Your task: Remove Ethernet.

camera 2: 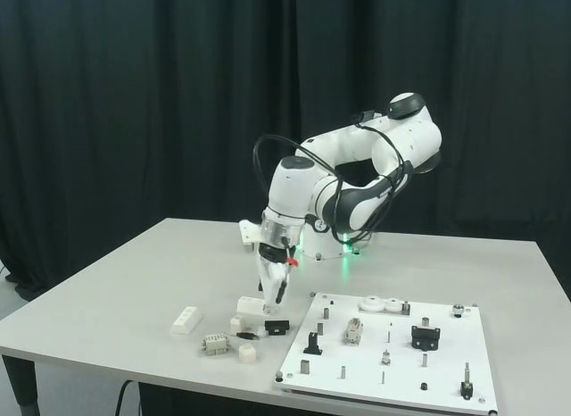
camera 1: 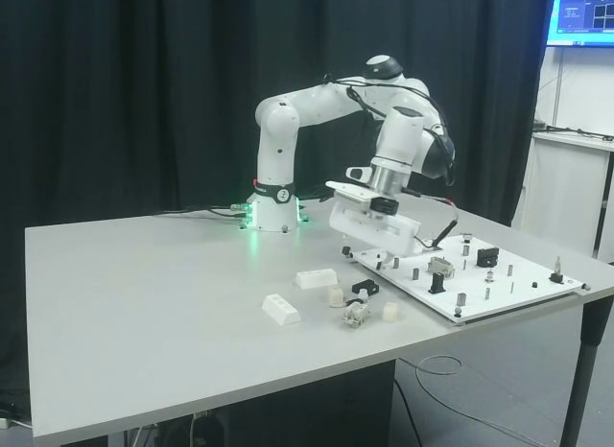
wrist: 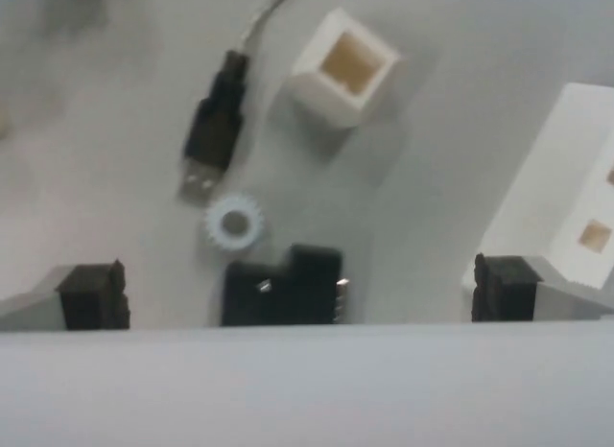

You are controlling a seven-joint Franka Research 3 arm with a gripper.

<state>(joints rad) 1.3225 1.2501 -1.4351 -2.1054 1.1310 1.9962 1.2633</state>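
Wrist view: gripper (wrist: 297, 294) above loose parts.

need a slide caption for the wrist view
Open tool above a black connector block, with a USB plug, small gear and white housing on the grey table.
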